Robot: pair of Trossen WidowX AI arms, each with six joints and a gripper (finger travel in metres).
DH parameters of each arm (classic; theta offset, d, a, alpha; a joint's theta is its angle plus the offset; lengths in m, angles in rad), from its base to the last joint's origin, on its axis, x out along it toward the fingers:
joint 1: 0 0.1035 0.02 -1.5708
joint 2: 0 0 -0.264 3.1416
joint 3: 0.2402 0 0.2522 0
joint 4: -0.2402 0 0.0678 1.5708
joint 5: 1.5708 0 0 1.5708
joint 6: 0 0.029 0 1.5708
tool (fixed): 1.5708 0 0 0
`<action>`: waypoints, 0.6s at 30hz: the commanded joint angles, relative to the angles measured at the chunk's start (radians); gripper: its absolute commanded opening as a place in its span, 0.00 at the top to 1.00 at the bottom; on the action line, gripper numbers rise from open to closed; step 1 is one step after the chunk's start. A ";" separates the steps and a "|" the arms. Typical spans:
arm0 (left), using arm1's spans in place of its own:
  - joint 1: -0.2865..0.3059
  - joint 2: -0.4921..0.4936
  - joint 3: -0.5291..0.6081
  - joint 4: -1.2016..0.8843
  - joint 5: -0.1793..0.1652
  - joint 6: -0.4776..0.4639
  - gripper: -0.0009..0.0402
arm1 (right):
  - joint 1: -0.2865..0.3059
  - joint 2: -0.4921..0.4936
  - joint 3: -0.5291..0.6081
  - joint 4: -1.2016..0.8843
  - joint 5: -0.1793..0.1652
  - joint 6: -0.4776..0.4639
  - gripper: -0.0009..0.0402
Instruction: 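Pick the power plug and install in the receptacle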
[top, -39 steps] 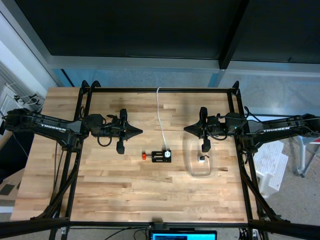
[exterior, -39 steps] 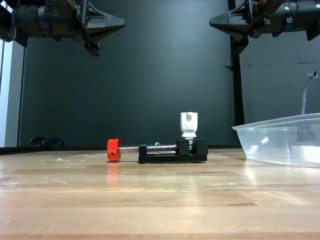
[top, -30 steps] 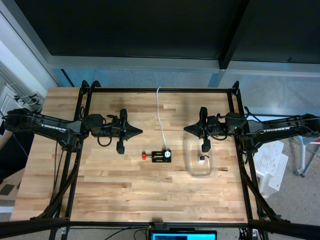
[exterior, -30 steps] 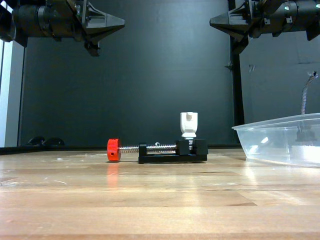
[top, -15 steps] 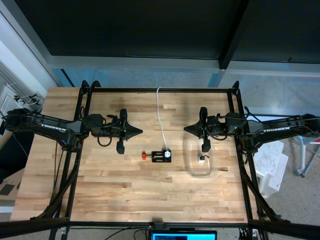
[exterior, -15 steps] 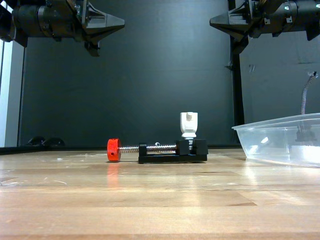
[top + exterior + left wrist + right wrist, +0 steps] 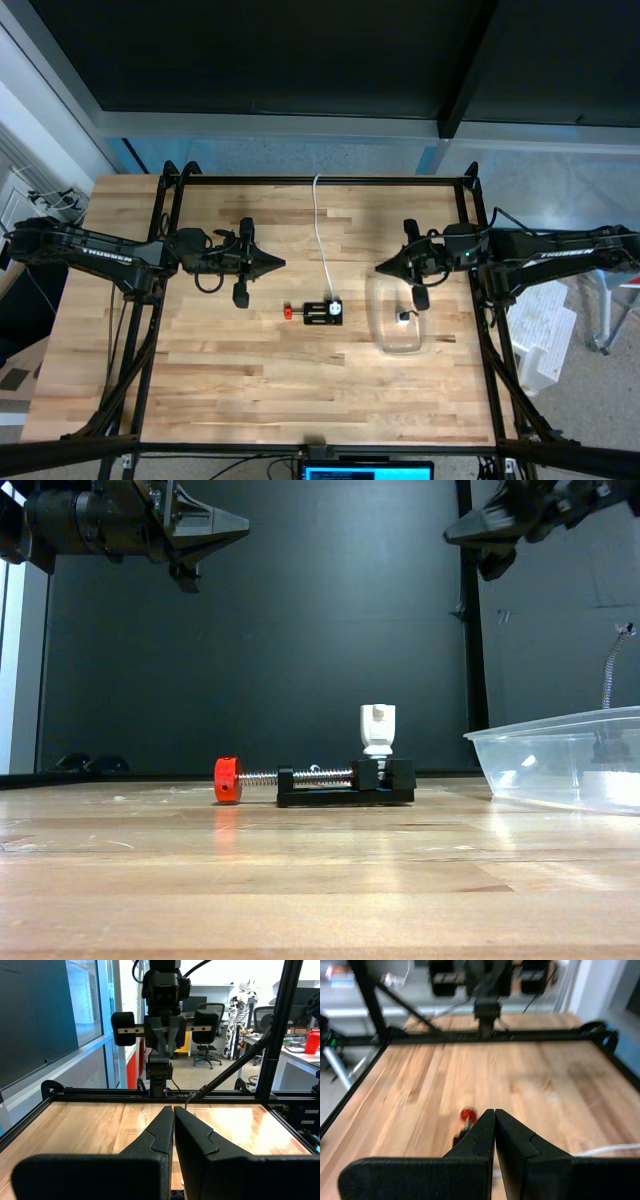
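Observation:
The power plug (image 7: 405, 314) is a tiny dark piece lying in the clear tray (image 7: 388, 340), seen dimly through the tray wall (image 7: 607, 750) from table height. The white receptacle (image 7: 335, 309) (image 7: 377, 728) stands upright in a black mini-vise (image 7: 320, 312) (image 7: 345, 782) with a red knob (image 7: 288, 312) (image 7: 227, 780) (image 7: 467, 1115). My right gripper (image 7: 378, 271) (image 7: 450, 538) (image 7: 494, 1111) is shut and empty, high above the tray's far left corner, tilted downward. High at the left, my left gripper (image 7: 283, 264) (image 7: 245, 523) (image 7: 173, 1108) is also shut and empty.
A white cable (image 7: 321, 235) runs from the receptacle to the table's far edge. A black frame (image 7: 320, 181) borders the wooden table. The left wrist view looks across at the right arm (image 7: 162, 1025).
My right gripper has pitched downward and shifted slightly right and nearer, toward the tray. The left arm, vise, receptacle and plug have not moved.

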State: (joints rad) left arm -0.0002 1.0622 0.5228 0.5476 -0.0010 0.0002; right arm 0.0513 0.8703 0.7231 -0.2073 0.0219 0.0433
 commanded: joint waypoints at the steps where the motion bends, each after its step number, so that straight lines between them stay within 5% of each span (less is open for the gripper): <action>1: 0.000 0.000 0.000 0.000 0.000 0.000 0.98 | 0.021 0.000 0.040 -0.117 0.003 0.000 0.98; 18: 0.000 0.000 0.000 0.000 0.000 0.000 0.98 | 0.109 -0.006 0.153 -0.626 0.012 0.031 0.98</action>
State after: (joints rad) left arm -0.0002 1.0618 0.5224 0.5476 -0.0006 0.0002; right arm 0.1478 0.8688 0.8753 -0.8116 0.0299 0.0666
